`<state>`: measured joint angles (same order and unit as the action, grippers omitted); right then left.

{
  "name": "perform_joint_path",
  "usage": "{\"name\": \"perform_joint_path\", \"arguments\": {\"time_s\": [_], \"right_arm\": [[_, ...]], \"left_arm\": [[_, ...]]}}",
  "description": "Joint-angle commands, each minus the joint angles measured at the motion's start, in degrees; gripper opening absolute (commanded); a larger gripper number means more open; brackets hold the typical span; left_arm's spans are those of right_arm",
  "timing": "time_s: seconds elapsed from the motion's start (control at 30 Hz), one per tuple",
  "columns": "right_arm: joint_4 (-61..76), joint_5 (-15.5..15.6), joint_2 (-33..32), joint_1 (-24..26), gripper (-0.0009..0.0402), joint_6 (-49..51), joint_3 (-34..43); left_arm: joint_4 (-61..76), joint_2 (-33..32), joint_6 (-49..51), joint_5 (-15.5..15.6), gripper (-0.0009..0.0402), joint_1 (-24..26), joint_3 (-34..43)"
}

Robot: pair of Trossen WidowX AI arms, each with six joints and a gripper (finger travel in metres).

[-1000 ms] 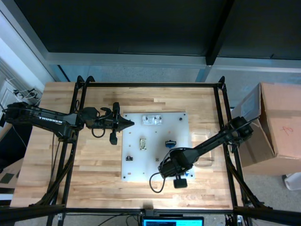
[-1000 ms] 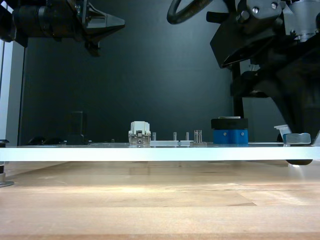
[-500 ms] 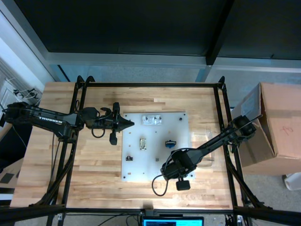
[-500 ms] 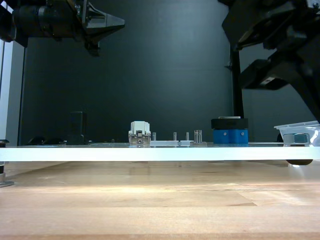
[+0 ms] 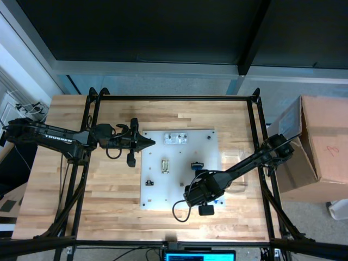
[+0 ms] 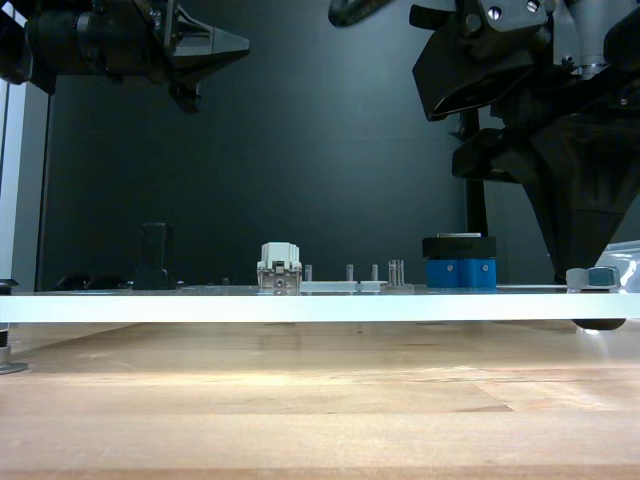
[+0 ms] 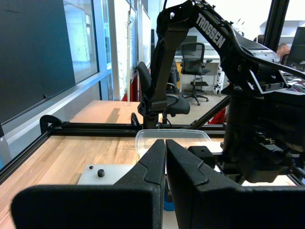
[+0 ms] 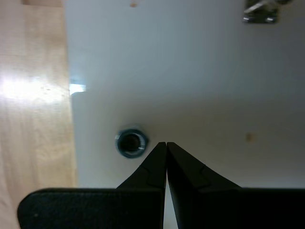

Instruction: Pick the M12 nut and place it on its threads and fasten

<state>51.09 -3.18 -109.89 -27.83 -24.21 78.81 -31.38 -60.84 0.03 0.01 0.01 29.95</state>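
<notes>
right gripper (image 8: 166, 143), closed on nothing, comes back over the m12 nut (image 8: 131, 143) on its stud; left gripper (image 5: 151, 142) stays closed by the board (image 5: 157, 196).

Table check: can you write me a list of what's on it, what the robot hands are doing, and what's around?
Surface: wooden table with a white board on it.
Job's things: silver nut sits on its stud, not held.
Clutter: clear tray right of the board; blue block; white connector.
Hands: left hand shut, empty, raised over the board's left edge; right hand shut, empty, pointing down beside the nut.
Cables: black loop near the right hand.
Surroundings: cardboard box right of the table.
</notes>
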Motion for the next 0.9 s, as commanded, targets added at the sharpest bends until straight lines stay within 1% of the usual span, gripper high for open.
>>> {"name": "perform_joint_path", "arguments": {"time_s": [0.03,0.07,0.1,0.13,0.23,0.27,0.3,0.43,0.63,0.77,0.9], "right_arm": [[-0.7,0.2,-0.3,-0.1,0.0000,-0.3,-0.1],[-0.6,0.5,-0.3,-0.1,0.0000,-0.3,-0.1],[-0.6,1.7,-0.3,-0.1,0.0000,-0.2,-0.1],[-0.6,3.6,-0.3,-0.1,0.0000,0.1,-0.1],[-0.4,11.3,-0.2,-0.1,0.0000,1.2,0.0],[-0.4,12.9,-0.2,-0.1,0.0000,1.2,0.0],[-0.3,13.6,-0.2,-0.1,0.0000,1.1,0.0],[0.8,13.7,0.0,-0.1,0.0000,0.9,0.0],[0.9,12.9,0.3,0.0,0.0000,1.0,0.0],[1.1,8.7,1.2,0.1,0.0000,0.9,0.0],[1.3,6.9,2.4,0.3,0.0000,0.7,0.0]], "left_arm": [[0.0,0.0,0.0,0.0,0.0000,0.0,0.0],[0.0,0.0,0.0,0.0,0.0000,0.0,0.0],[0.0,0.0,0.0,0.0,0.0000,0.0,0.0],[0.0,0.0,0.0,0.0,0.0000,0.0,0.0],[0.0,0.0,0.0,0.0,0.0000,0.0,0.0],[0.0,0.0,0.0,0.0,0.0000,0.0,0.0],[0.0,0.0,0.0,0.0,0.0000,0.0,0.0],[0.0,0.0,0.0,0.0,0.0000,0.0,0.0],[0.0,0.0,0.0,0.0,0.0000,0.0,0.0],[0.0,0.0,0.0,0.0,0.0000,0.0,0.0],[0.0,0.0,0.0,0.0,0.0000,0.0,0.0]]}}
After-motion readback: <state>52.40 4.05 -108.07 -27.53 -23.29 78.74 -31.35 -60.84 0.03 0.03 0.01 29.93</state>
